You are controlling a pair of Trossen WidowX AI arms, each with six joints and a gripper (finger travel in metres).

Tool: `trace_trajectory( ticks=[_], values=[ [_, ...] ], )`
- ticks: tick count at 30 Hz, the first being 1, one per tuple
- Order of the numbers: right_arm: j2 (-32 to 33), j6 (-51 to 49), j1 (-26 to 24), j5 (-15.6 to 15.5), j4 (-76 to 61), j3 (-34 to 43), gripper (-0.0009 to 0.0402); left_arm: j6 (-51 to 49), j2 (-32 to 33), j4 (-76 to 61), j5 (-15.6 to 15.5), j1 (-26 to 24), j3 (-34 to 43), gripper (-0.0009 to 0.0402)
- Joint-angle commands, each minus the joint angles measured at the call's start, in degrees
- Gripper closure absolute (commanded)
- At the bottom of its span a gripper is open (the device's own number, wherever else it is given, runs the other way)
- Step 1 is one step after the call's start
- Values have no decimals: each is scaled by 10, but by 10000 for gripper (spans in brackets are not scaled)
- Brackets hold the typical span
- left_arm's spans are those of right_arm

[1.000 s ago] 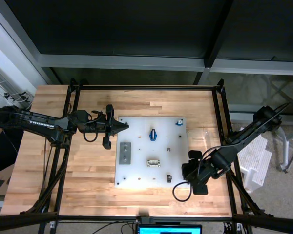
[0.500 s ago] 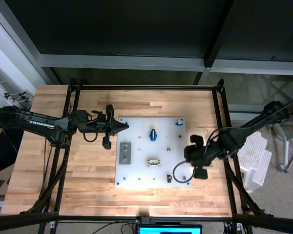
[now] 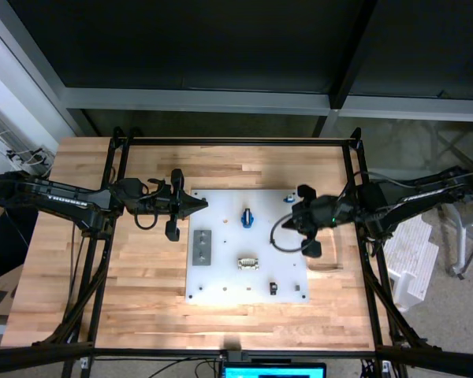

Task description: Pick the 16mm bar and install on taskboard

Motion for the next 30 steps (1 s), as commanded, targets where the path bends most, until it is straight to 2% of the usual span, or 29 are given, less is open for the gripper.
trace_trajectory(
  ticks=[1,8,15,18,20,30],
  values=[
    [-9,-37,-31,-25,55,-10,393,0,0,0,0,0,0,393],
    [-36,-72,-86,-80,222,-67,393,0,0,0,0,0,0,393],
    [-66,-79,-121,-85,362,-139,393,0,0,0,0,0,0,393],
    [-76,-83,-138,-127,422,-169,394,0,0,0,0,0,0,393],
    [-78,-81,-147,-144,459,-186,393,0,0,0,0,0,0,393],
    [-86,-81,-153,-138,590,-252,394,0,0,0,0,0,0,393]
  ],
)
